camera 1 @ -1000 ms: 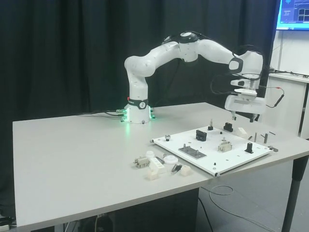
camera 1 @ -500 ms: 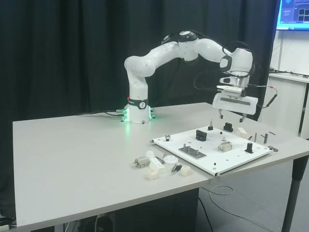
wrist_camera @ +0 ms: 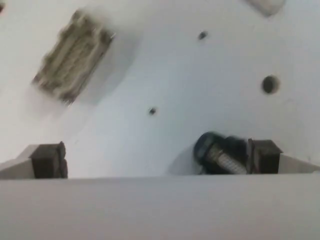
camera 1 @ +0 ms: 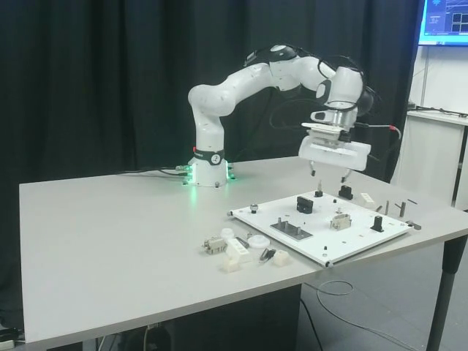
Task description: Remove bolt 4.
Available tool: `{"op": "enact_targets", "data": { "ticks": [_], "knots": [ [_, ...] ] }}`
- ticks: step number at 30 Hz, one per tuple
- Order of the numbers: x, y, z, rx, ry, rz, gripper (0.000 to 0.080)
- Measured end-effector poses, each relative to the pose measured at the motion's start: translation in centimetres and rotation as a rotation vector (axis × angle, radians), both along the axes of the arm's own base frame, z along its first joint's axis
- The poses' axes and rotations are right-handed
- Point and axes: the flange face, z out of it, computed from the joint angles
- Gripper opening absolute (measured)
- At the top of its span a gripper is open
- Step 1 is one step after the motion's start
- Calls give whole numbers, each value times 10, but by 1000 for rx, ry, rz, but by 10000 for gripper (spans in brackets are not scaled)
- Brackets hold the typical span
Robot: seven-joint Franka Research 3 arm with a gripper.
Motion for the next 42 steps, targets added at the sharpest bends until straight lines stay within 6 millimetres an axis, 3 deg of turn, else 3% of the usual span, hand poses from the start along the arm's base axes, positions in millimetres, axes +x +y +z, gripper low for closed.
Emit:
{"op": "enact_targets", "data": {
  "ticks": [13,25,34,42],
  "knots": [
    [-15,-85,3,-7,-6,-140,800],
    [-36,-165,-13,64,5,-220,800],
    [-52,-204,-22,140,8,-293,800],
    [-69,-226,-26,170,32,-360,800]
  ]
}}
